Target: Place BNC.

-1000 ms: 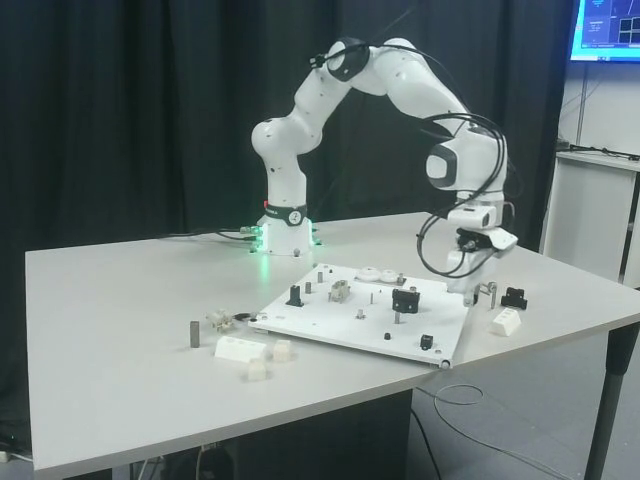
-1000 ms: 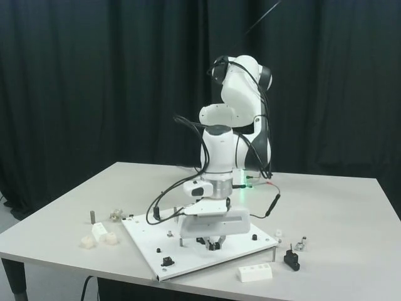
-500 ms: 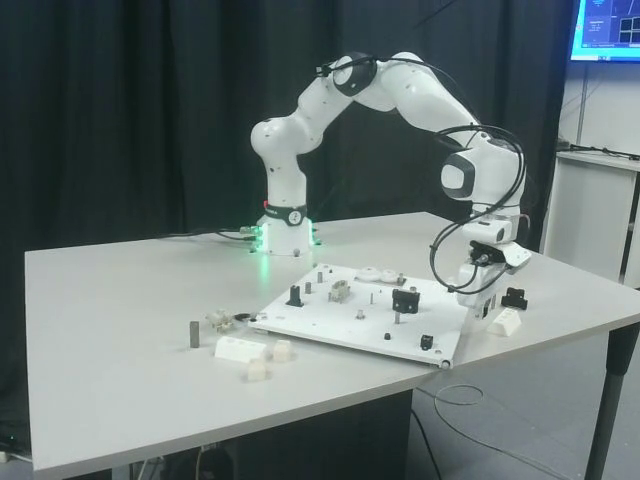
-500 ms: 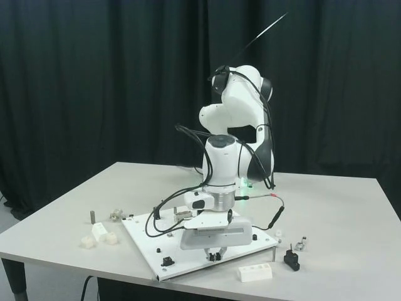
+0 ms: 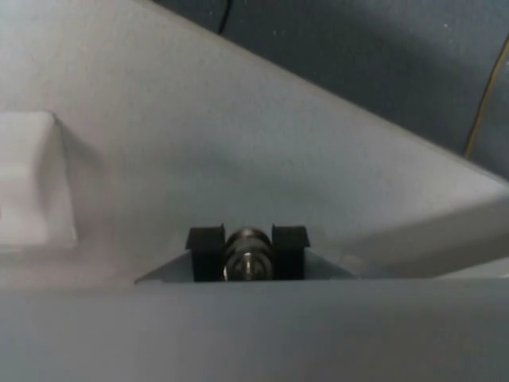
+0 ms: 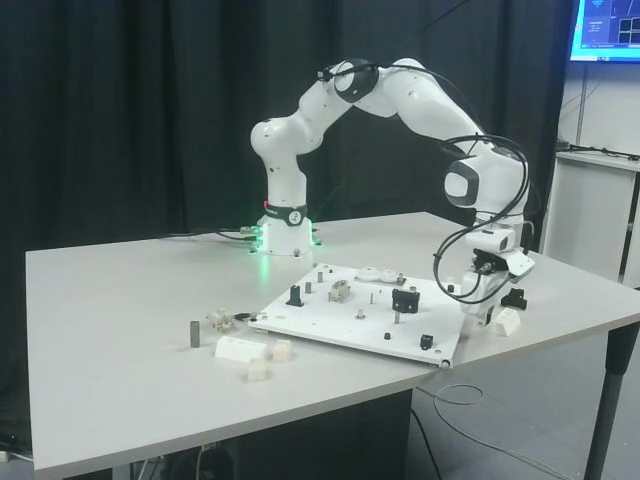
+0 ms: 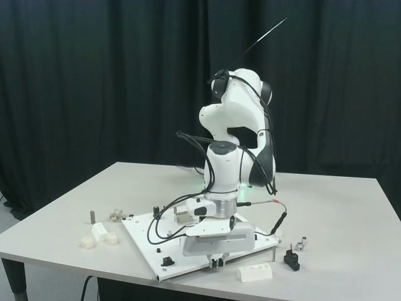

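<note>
Grey table (image 6: 120, 300) carries my white arm's gripper (image 5: 248, 253), clamped on a small metal BNC connector (image 5: 248, 256), beside the white block (image 7: 255, 272).

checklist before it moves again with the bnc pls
1. BNC gripped: ok. In the wrist view the fingers sit against both of its sides.
2. Gripper above the white board: not ok. The wrist view shows bare grey table below, near the table's edge.
3. Socket for the BNC in sight: not ok. None shows in the wrist view.
4. White block clear of the gripper: ok. It lies beside the gripper and apart from it.
5. Height of the BNC above the table: cannot tell.
</note>
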`<action>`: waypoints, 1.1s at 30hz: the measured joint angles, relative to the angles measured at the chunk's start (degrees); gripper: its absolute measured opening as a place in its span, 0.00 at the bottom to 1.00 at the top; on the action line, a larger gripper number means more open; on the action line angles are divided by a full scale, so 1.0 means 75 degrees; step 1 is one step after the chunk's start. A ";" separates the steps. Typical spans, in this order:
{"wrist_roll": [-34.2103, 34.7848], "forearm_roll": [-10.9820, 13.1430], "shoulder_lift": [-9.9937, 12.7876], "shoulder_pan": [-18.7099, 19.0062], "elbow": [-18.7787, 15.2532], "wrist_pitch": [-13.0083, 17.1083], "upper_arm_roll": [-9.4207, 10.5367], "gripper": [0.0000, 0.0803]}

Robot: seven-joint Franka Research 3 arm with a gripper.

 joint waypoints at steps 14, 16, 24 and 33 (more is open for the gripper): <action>0.0044 0.0000 0.0444 -0.0172 0.0395 0.0091 0.0139 0.15; 0.0045 0.0000 0.0495 -0.0195 0.0441 0.0091 0.0154 0.15; 0.0067 0.0000 0.0612 -0.0287 0.0570 0.0091 0.0225 0.15; 0.0195 0.0000 0.0627 -0.0364 0.0662 0.0000 0.0294 0.83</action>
